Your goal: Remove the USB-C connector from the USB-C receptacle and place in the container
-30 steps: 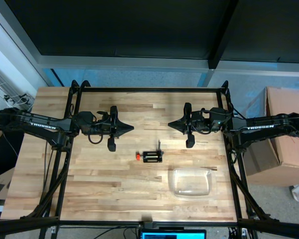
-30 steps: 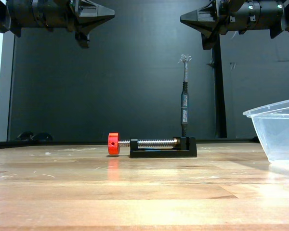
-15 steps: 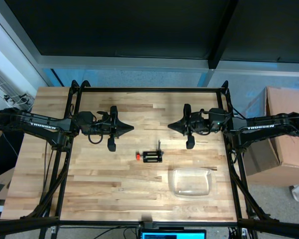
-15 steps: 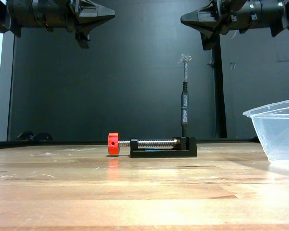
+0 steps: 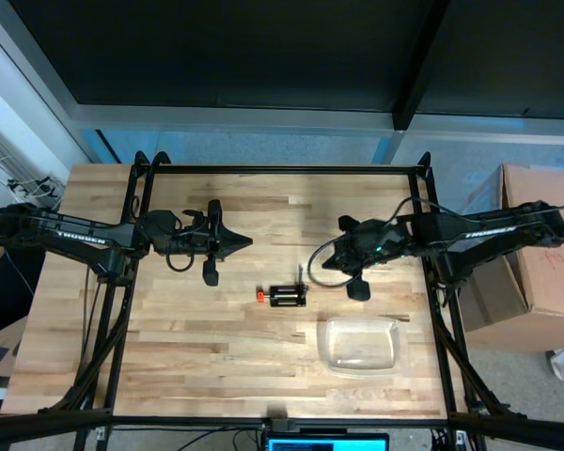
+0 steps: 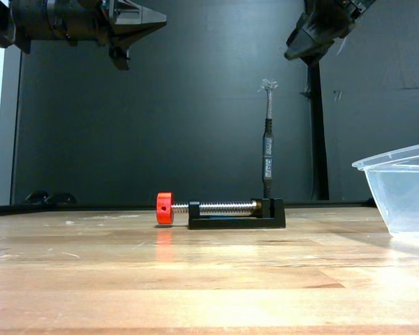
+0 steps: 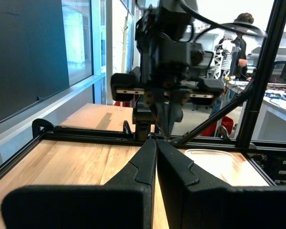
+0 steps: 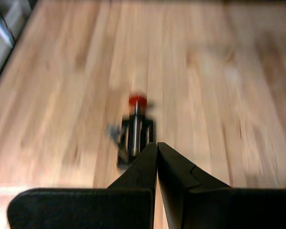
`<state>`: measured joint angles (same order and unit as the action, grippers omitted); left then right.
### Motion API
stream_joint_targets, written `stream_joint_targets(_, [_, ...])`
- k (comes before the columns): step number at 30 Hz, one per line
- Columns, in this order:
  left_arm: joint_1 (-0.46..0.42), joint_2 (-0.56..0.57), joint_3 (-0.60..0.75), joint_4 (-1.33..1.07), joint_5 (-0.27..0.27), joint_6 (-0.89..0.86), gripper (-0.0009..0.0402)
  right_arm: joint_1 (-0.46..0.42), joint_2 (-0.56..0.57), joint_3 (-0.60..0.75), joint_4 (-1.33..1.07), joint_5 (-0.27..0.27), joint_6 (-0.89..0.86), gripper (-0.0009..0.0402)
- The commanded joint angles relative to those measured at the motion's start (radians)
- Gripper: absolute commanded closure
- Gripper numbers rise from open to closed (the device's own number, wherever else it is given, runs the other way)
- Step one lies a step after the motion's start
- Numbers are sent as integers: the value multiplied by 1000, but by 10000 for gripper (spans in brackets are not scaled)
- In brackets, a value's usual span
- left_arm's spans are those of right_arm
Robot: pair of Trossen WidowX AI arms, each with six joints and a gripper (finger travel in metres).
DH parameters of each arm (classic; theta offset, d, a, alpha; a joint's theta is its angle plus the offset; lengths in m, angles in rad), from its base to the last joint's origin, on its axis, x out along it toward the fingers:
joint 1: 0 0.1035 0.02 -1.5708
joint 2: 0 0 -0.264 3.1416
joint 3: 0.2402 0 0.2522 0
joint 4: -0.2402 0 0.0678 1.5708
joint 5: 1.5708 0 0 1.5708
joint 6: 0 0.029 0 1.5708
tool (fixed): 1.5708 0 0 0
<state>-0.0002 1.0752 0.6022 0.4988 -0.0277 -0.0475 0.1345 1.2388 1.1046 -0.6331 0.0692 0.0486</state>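
The USB-C connector (image 6: pixel 268 157) stands upright in its receptacle on the black clamp fixture (image 6: pixel 227 213) with a red knob (image 6: pixel 165 208), its short frayed cable pointing up. From above, the connector (image 5: pixel 301 275) is at the fixture's (image 5: pixel 284 296) right end. My right gripper (image 5: pixel 314 266) is shut and empty, tilted down, high above and just right of the connector (image 6: pixel 289 53). Its wrist view looks down on the blurred fixture (image 8: pixel 133 133). My left gripper (image 5: pixel 247 242) is shut and empty, held high at the left (image 6: pixel 162 21), well apart from the fixture.
A clear plastic container (image 5: pixel 361 344) sits on the wooden table in front of and right of the fixture, at the right edge of the low view (image 6: pixel 401 188). A black frame (image 5: pixel 282 170) borders the table. A cardboard box (image 5: pixel 540 254) stands off the right side.
My right arm has swung inward and tipped its gripper down toward the fixture. The left arm has not moved. The connector still stands in its receptacle.
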Motion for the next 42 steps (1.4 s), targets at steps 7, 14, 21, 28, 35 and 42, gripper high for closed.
stream_joint_targets(7, [0, 0, 0, 0, 0, 0, 393, 41, 229, 241, -306, 70, 40, 364])
stream_joint_targets(14, [0, 0, 0, 0, 0, 0, 393, 45, 278, 280, -319, 61, 50, 316])
stream_joint_targets(21, [0, 0, 0, 0, 0, 0, 393, 53, 278, 275, -318, 61, 81, 256])
stream_joint_targets(28, [0, 0, 0, 0, 0, 0, 393, 68, 312, 227, -296, 62, 132, 203])
stream_joint_targets(35, [0, 0, 0, 0, 0, 0, 393, 93, 446, 224, -216, 58, 130, 197])
stream_joint_targets(42, [0, 0, 0, 0, 0, 0, 393, 99, 527, 224, -131, 36, 151, 197])
